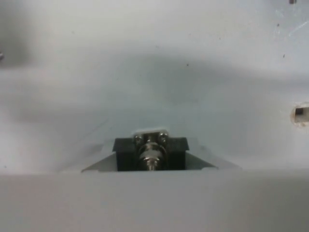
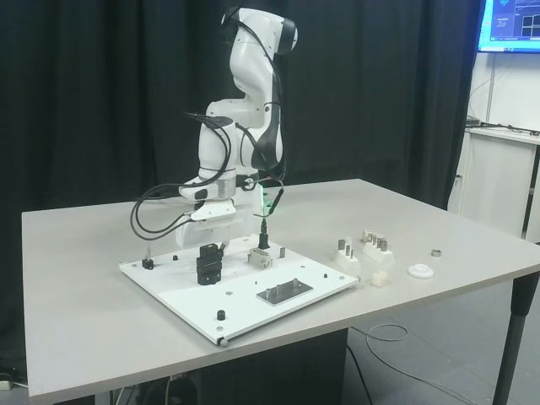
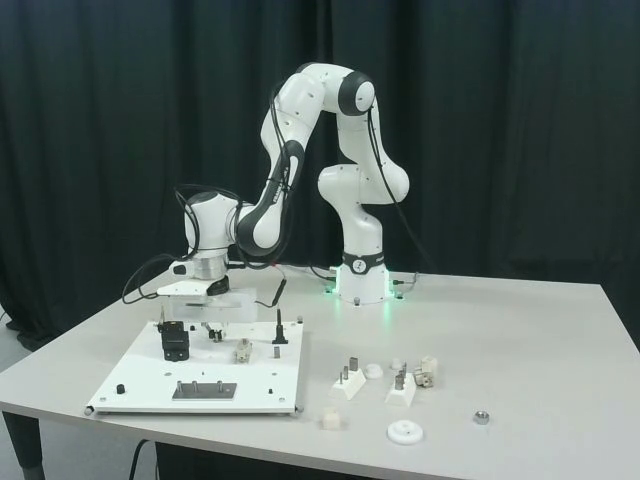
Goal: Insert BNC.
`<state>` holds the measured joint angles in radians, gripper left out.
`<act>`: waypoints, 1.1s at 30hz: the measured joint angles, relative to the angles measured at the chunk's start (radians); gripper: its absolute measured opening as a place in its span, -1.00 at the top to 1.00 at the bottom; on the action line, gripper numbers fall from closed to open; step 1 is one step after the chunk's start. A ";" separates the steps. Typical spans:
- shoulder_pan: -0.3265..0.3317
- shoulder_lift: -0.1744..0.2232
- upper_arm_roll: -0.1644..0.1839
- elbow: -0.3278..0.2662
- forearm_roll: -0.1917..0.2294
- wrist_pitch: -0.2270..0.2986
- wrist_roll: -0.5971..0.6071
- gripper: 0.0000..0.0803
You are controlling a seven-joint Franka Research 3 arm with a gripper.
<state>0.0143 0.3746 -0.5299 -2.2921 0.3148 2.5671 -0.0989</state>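
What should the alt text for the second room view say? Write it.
A white arm reaches down over a white board on a grey table, against a black curtain. Small white parts lie on the table beside the board.

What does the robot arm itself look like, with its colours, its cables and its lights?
The arm is white with rounded shells and black joint sections. Black cables loop from the wrist end. A green light glows at its base, which is ringed in black. The gripper hangs under a flat white block.
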 joint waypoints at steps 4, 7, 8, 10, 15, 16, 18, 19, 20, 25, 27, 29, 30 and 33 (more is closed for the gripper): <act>0.000 0.000 0.000 0.000 0.000 0.000 0.034 0.69; 0.000 0.000 0.000 0.000 0.000 0.000 0.065 0.69; 0.000 0.000 0.000 0.000 0.000 0.000 0.075 0.69; 0.000 0.000 -0.001 0.000 0.000 0.000 0.094 0.69; 0.000 0.000 -0.001 0.000 0.000 0.000 0.153 0.69; 0.000 0.000 -0.001 0.000 0.000 0.000 0.161 0.69; 0.000 0.000 -0.001 0.000 0.000 0.000 0.174 0.69; 0.000 0.000 -0.001 0.000 0.000 0.000 0.181 0.69; 0.000 0.000 -0.001 0.000 0.000 0.000 0.190 0.69; 0.000 0.000 -0.001 0.000 0.000 0.000 0.249 0.69; 0.000 0.001 -0.001 0.000 0.000 0.000 0.276 0.69; 0.000 0.001 -0.001 0.000 0.000 0.000 0.301 0.69; 0.000 0.001 -0.001 0.001 0.000 0.000 0.315 0.69; 0.000 0.001 -0.001 0.001 0.001 0.000 0.345 0.69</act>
<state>0.0138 0.3757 -0.5311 -2.2914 0.3155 2.5673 0.2464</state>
